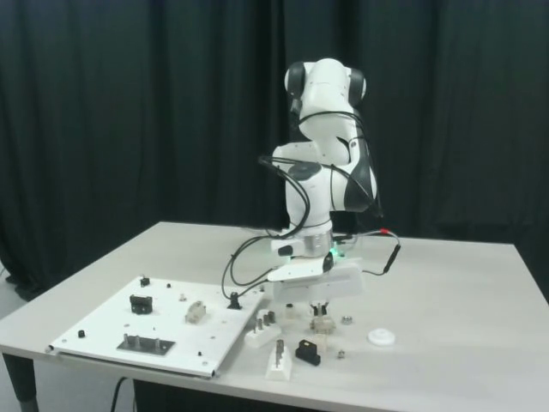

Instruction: Insert Ethernet.

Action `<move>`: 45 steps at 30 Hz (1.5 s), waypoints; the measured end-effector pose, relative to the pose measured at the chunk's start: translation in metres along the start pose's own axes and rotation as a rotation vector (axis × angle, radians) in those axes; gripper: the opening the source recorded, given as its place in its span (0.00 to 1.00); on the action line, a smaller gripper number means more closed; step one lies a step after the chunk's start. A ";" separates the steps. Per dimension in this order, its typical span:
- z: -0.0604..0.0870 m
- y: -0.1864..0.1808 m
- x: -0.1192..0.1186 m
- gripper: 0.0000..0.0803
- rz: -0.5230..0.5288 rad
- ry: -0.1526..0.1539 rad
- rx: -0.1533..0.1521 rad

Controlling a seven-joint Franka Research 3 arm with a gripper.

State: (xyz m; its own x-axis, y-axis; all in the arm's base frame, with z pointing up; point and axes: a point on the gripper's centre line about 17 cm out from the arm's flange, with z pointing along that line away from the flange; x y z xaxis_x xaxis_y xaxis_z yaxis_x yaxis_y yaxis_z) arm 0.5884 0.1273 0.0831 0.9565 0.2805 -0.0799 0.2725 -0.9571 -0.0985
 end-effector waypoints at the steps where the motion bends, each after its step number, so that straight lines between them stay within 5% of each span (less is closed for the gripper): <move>1: 0.000 0.000 0.000 0.12 0.000 0.000 0.000; 26: -0.005 0.009 0.005 0.12 0.007 0.021 -0.015; 45: -0.051 0.079 0.011 0.12 0.129 0.089 -0.112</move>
State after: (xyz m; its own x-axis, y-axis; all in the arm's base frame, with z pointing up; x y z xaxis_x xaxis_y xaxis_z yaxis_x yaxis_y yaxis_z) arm 0.6255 0.0510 0.1252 0.9884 0.1520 0.0039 0.1519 -0.9882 0.0187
